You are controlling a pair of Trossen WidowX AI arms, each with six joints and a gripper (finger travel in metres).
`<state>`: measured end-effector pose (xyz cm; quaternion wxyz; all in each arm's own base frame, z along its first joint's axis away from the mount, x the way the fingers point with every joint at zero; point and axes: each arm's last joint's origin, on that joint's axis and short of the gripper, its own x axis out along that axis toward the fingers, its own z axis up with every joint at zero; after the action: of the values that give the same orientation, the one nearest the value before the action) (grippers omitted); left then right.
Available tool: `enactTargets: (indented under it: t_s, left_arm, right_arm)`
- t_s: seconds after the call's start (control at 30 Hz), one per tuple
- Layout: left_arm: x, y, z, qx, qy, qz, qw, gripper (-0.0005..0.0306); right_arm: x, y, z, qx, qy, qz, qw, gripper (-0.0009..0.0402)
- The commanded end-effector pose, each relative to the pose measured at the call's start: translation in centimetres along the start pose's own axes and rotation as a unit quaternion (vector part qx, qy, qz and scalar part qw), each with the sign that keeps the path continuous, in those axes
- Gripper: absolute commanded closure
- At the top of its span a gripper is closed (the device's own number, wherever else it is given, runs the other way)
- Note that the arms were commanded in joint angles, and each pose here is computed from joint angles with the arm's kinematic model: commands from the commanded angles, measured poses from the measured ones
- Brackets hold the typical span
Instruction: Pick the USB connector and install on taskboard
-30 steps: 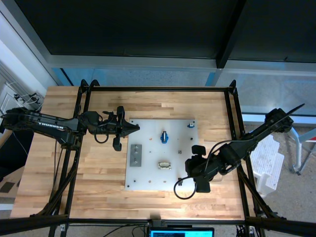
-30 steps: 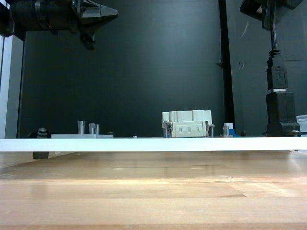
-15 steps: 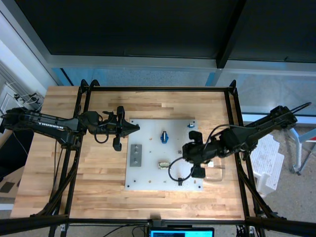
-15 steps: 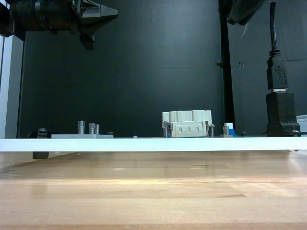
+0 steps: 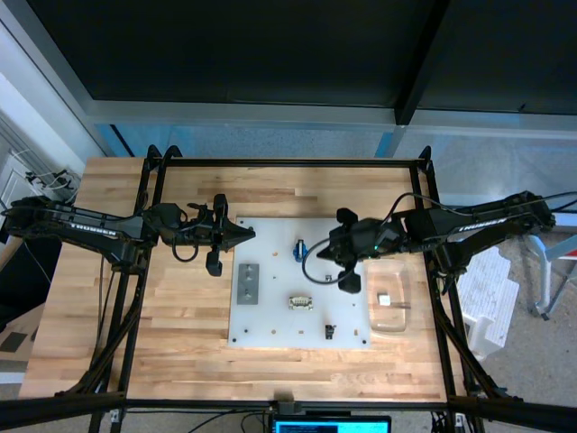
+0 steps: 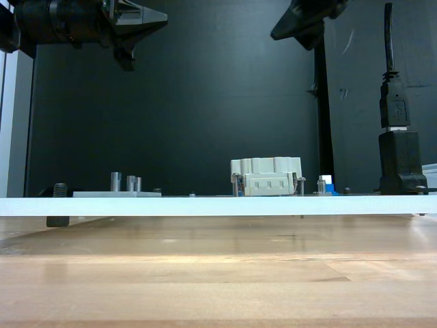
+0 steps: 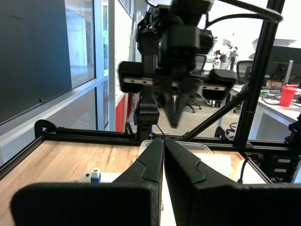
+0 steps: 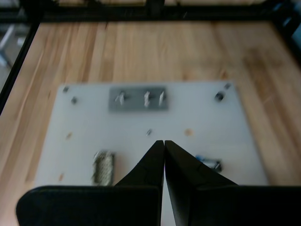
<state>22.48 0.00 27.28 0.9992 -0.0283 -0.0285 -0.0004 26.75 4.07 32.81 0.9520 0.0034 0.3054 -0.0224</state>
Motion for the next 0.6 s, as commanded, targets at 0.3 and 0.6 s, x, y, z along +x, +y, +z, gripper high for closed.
enactTargets:
  t_s: [0.3, 0.6]
  left_arm:
    - [0.0, 0.0, 0.0, 0.0, 0.0, 0.0, 1.0, 0.03]
    - [0.0, 0.0, 0.0, 0.0, 0.0, 0.0, 1.0, 0.03]
  right_arm:
    - [0.5, -2.9, -1.6, 0.017, -0.154, 0.002, 0.988, 0.0393]
    - [0.6, -3.6, -3.1, 0.024, -0.255, -0.007, 0.967, 0.0393]
